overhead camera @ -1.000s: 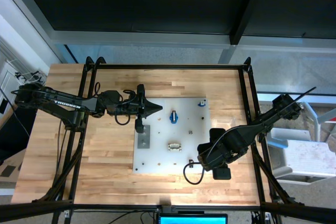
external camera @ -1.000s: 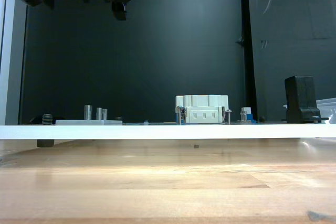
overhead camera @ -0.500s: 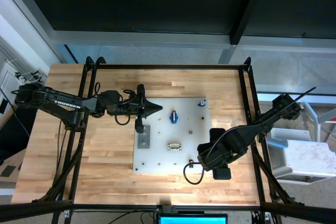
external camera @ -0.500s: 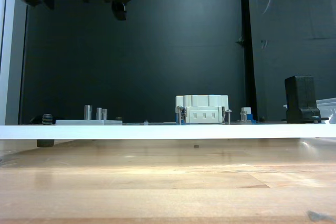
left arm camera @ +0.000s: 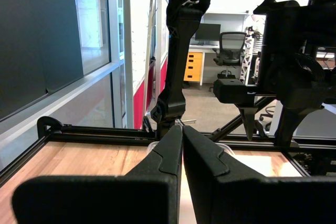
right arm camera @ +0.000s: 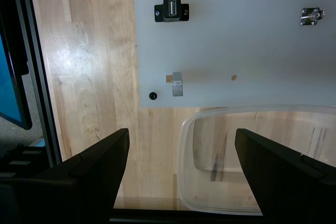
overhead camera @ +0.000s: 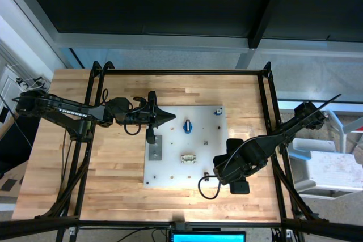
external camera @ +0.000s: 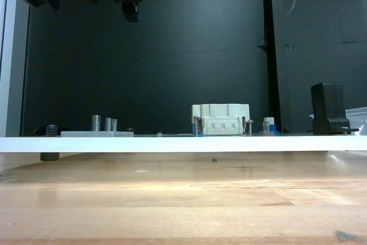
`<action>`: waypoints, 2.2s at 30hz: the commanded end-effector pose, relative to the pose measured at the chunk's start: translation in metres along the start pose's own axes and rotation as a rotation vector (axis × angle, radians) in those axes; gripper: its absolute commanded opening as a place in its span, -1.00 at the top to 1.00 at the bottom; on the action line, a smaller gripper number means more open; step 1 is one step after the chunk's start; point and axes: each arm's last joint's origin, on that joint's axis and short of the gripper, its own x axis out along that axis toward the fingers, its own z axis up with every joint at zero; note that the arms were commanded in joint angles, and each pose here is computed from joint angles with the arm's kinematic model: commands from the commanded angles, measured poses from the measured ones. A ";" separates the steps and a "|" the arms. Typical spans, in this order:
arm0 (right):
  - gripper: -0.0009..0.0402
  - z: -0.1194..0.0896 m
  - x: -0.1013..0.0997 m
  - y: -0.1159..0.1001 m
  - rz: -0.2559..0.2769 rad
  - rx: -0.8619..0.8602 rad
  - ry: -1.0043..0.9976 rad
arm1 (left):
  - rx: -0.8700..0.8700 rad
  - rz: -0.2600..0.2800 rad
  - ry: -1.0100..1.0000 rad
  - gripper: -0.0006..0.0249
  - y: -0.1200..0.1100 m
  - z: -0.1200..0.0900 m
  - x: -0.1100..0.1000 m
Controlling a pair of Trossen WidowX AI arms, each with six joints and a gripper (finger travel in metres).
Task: Pick the 16mm bar and place in it's hole on the taskboard
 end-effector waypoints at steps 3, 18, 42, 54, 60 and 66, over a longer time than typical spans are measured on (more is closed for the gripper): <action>-0.42 0.000 0.000 0.000 0.000 0.000 0.001 | 0.000 0.000 0.000 0.95 0.000 0.000 0.000; -0.42 0.000 0.000 0.000 0.000 0.002 0.000 | 0.000 0.000 0.000 0.95 0.000 0.000 0.000; -0.42 -0.002 0.099 -0.002 -0.008 0.017 -0.036 | 0.000 0.000 0.000 0.95 0.000 0.000 0.000; -0.17 -0.007 0.117 -0.004 -0.009 0.014 -0.044 | 0.000 0.000 0.000 0.95 0.000 0.000 0.000; 0.08 -0.009 0.120 -0.005 -0.016 0.003 -0.037 | 0.000 0.000 0.000 0.95 0.000 0.000 0.000; 0.39 -0.009 0.121 -0.005 -0.016 -0.012 -0.035 | 0.000 0.000 0.000 0.95 0.000 0.000 0.000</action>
